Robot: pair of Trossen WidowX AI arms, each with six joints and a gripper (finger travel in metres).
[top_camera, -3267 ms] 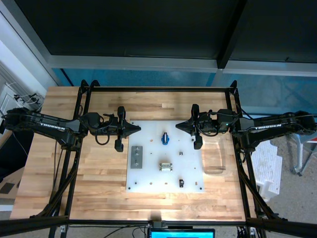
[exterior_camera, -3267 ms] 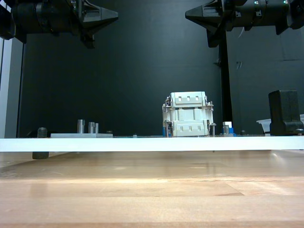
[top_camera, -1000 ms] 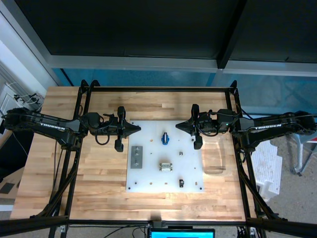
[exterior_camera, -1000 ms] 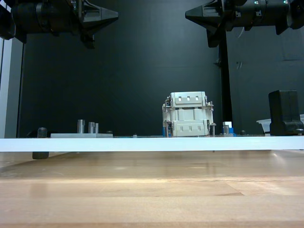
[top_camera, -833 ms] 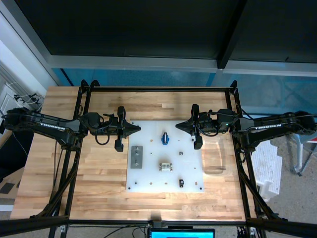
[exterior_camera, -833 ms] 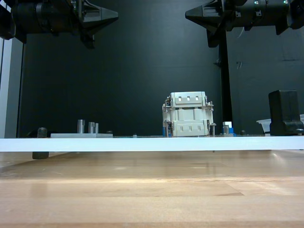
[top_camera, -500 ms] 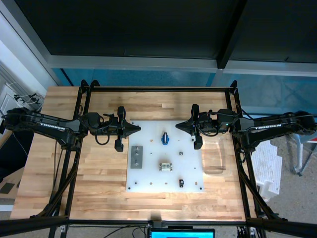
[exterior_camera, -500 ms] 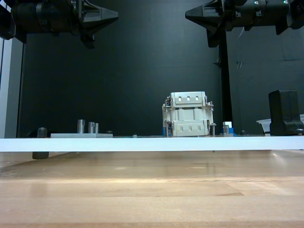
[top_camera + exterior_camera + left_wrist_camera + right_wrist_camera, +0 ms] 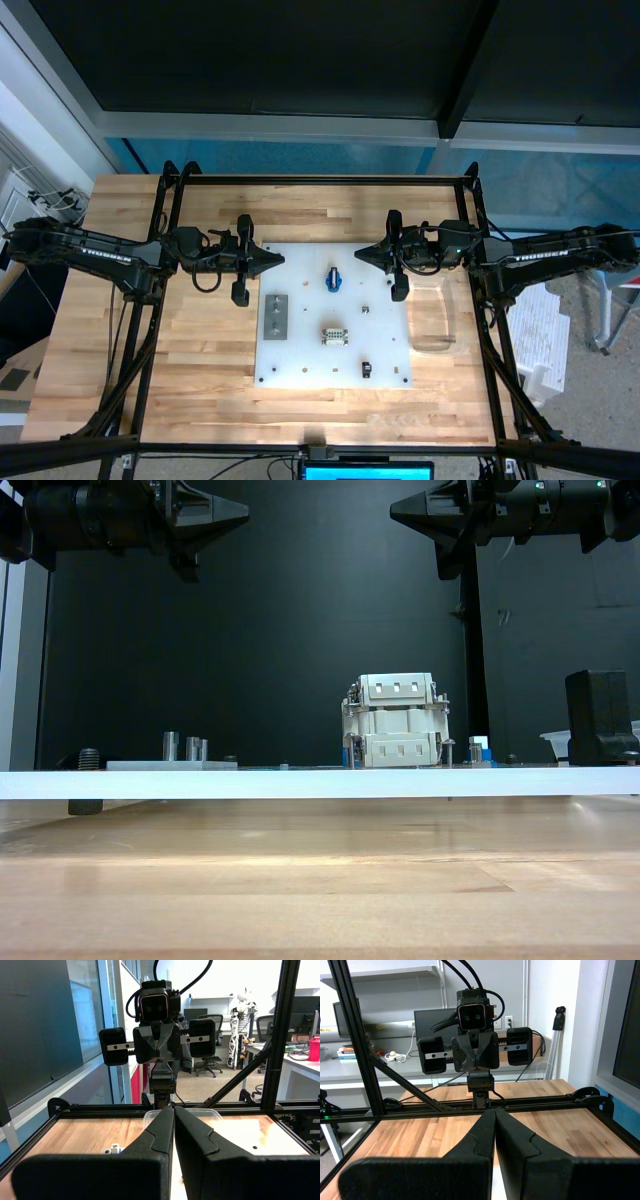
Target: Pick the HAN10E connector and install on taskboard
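Centrally on the taskboard (image 9: pixel 300 360), a little toward its near edge, the HAN10E connector (image 9: pixel 335 336) is seen seated upright. From above it is noted as a small pale grey-white rectangular block with dark specks on its top face. In the low view it is shown as two stacked tiers. Each tier is marked with three small window slots, and thin metal clips are seen at both sides. Counts are recorded as follows: one connector, one taskboard, one grey metal block (image 9: pixel 274 317), one blue part (image 9: pixel 333 279), and one black component (image 9: pixel 368 369) near the board's near edge. One further tiny part (image 9: pixel 366 308) is too small to be identified. Three short metal posts are counted on the grey block in the low view. One container is logged: a clear plastic tray (image 9: pixel 436 346), laid on the wooden table (image 9: pixel 150 400) just beside the board's right edge, under the right arm. Wood grain is seen through its floor. Two grippers are counted. The left gripper (image 9: pixel 278 259) is held above the board's far left corner, and the right gripper (image 9: pixel 360 254) above the far edge, to the right of the blue part. Both are pointed inward toward each other, apart, and well above the connector. In each wrist view the fingers are seen pressed together tip to tip.
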